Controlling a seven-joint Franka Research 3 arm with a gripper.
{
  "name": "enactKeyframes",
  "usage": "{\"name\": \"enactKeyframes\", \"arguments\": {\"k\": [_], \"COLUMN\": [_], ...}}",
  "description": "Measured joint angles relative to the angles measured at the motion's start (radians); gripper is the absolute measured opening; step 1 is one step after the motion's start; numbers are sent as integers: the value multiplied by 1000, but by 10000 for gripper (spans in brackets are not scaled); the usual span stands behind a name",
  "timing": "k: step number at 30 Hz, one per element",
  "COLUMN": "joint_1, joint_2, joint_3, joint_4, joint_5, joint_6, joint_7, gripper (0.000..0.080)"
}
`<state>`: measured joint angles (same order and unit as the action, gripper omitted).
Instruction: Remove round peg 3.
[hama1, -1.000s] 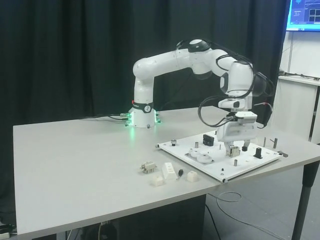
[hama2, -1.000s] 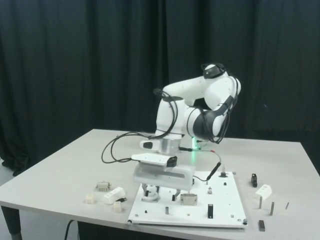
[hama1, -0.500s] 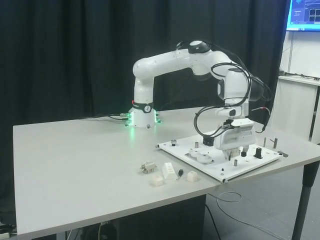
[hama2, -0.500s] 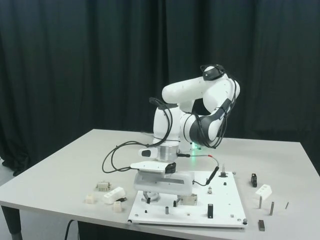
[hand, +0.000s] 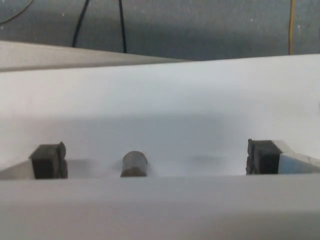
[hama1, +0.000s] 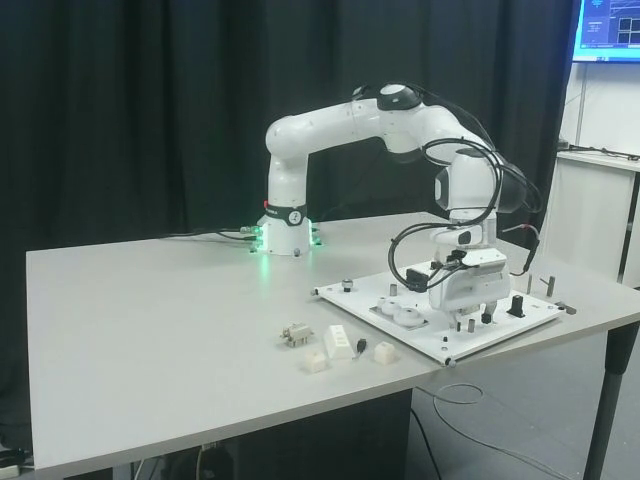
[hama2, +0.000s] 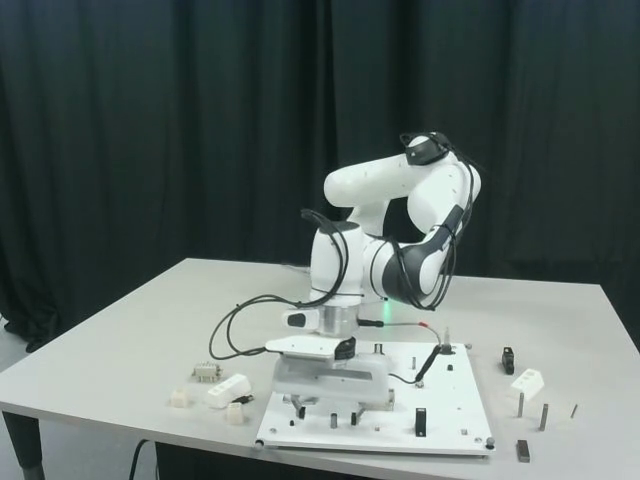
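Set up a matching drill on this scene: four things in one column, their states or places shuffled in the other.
1. gripper
2. round peg
3. white board
4. arm's base

a. lit green
b. between the fingers, touching neither
c. open, low over the board
d. lying on the grey table, near its edge

Pairs: 1-c, 2-b, 3-d, 4-a
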<state>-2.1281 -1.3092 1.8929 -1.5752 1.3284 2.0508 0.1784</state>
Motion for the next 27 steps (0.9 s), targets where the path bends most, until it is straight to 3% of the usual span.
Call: {"name": "enactKeyframes", "arguments": {"k": [7,8,13,14,23,24,27], "joint_1": [0,0,0,0,0,1,1], "joint_2": [-1,-1,-1,-1,0,0,0], "joint_3": [9,9,11,11,11,11,11], "joint_4": [-3,-4,-8,-9,-16,-16,-16], "joint_5": [2,3,13,16,54,56,56], "joint_6": [3,3,1,0,-20,-21,-22], "joint_7": [0,0,1,1,2,3,3], "gripper": [800,682,682,521,521,146,146]}}
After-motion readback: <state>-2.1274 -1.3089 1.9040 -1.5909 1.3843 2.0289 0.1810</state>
